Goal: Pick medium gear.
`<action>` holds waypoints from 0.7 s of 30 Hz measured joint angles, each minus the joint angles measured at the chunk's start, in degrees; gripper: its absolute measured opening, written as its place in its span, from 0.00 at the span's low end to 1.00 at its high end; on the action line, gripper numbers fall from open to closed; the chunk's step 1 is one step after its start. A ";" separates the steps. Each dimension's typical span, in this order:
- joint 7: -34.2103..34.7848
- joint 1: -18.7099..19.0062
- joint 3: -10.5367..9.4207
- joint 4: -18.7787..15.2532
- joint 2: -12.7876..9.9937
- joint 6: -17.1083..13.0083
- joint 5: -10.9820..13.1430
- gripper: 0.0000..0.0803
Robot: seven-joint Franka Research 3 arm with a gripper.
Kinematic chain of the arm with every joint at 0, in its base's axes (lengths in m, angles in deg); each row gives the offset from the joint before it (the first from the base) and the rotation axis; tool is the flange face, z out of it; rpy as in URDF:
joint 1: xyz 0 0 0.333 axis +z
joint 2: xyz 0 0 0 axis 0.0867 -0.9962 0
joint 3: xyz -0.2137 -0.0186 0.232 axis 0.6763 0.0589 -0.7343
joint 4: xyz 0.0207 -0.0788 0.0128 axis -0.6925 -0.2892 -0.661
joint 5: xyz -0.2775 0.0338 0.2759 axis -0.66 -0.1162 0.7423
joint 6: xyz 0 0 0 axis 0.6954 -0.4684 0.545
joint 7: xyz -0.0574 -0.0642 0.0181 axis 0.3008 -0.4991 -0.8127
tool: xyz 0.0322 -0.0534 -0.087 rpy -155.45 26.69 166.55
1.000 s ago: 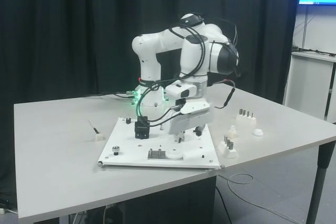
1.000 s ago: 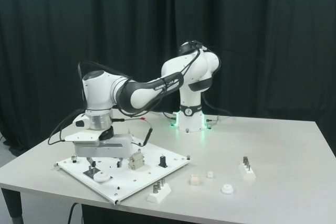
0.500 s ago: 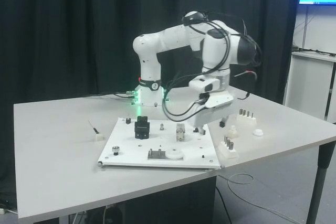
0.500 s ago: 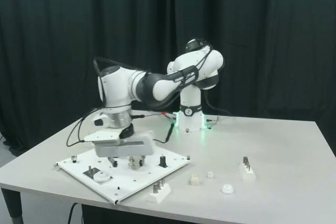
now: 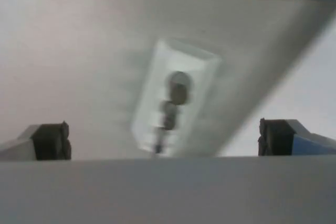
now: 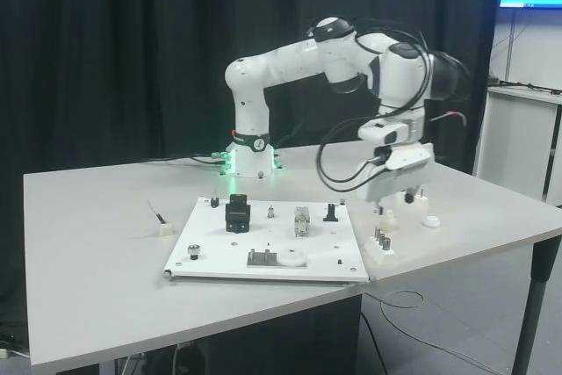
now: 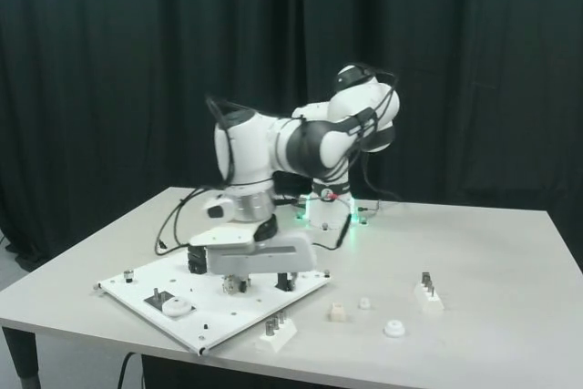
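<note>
A white gear [image 6: 430, 220] lies flat on the grey table, right of the white board [image 6: 219, 243]; the second room view shows this gear [image 7: 393, 327] near the front edge. A smaller white gear [image 7: 364, 302] lies close by, and a large one [image 6: 293, 259] sits on the board. My gripper [image 6: 397, 202] hangs above the board's right edge, left of the gear and not touching it. In the wrist view my gripper [image 5: 164, 139] is open, black fingertips [image 5: 50, 141] wide apart with nothing between them, above a white peg block [image 5: 173, 98].
The board carries a black block [image 6: 237, 215], small posts and a metal part [image 6: 302, 219]. Two white peg blocks [image 6: 381, 248] [image 6: 411, 195] and a small white piece [image 6: 389, 219] stand right of the board. A white holder [image 6: 163, 227] sits left of it.
The arm has swung from the front middle of the board across to its right edge, toward the loose white parts. The gripper carries nothing throughout.
</note>
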 joint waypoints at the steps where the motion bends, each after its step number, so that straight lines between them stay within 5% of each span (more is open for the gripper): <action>1: 0.61 0.46 0.00 0.05 0.00 0.00 0.12 1.00; 21: 12.72 10.59 -2.33 0.07 -0.61 -1.73 -0.04 1.00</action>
